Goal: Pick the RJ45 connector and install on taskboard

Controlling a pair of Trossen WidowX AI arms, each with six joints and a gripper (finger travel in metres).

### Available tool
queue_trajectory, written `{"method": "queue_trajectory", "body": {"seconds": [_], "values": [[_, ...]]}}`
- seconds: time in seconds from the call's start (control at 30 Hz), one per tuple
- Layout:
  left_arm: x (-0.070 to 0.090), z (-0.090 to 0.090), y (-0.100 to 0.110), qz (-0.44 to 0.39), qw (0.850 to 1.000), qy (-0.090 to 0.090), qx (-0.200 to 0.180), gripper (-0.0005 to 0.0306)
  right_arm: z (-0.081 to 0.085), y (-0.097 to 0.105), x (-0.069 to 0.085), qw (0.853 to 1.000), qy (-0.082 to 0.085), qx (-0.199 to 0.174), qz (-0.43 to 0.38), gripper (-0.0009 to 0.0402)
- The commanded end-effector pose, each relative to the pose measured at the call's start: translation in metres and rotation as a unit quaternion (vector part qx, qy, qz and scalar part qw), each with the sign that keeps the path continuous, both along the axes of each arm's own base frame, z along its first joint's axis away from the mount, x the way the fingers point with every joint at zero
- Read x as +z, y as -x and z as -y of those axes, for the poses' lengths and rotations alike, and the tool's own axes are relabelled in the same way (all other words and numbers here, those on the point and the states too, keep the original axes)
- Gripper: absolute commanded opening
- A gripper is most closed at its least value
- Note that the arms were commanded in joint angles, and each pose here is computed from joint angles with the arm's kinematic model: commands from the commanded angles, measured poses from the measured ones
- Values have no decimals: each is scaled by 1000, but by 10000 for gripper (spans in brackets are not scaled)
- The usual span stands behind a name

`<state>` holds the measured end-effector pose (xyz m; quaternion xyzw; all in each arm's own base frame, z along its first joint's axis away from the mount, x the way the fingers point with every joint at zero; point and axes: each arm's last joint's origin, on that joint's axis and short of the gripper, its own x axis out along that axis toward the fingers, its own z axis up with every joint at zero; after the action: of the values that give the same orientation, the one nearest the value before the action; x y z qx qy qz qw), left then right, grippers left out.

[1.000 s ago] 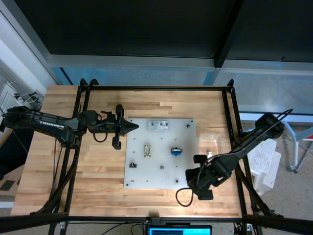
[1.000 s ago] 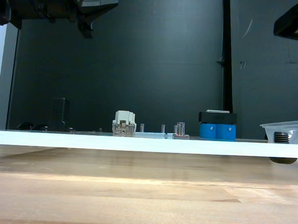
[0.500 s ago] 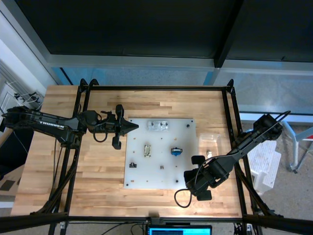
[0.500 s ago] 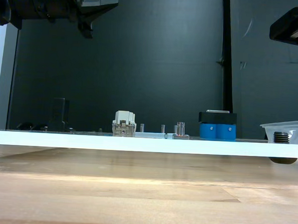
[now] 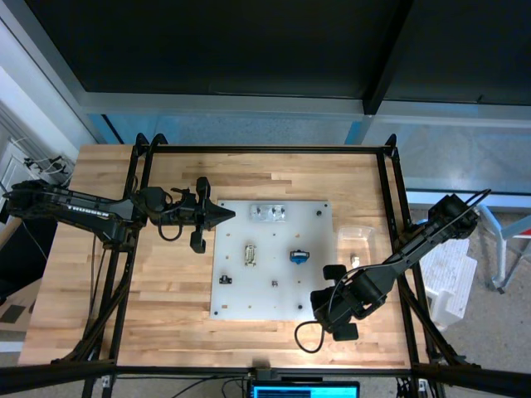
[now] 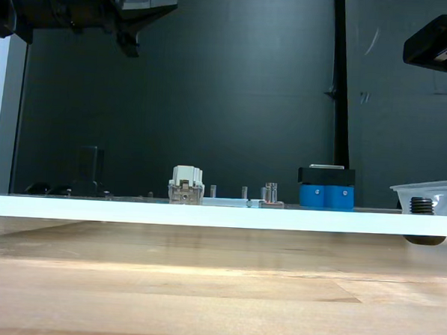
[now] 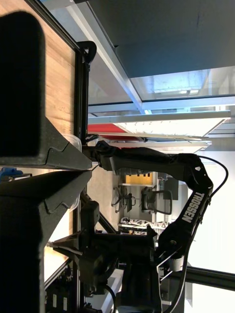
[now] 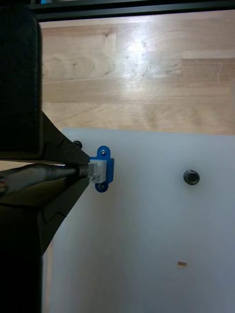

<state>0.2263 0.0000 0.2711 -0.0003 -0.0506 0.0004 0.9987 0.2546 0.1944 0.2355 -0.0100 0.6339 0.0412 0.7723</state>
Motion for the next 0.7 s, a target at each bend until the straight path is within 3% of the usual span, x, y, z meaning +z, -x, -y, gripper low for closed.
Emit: {"method": "queue_trajectory", "body": {"seconds": [0.03,0.7], "values": [[0,0,0,0,1000,0,0,0,1,1,-1,1000,4,0,-4,0],[0,0,0,0,1000,0,0,0,1,2,-9,1000,4,1,-4,0]]}}
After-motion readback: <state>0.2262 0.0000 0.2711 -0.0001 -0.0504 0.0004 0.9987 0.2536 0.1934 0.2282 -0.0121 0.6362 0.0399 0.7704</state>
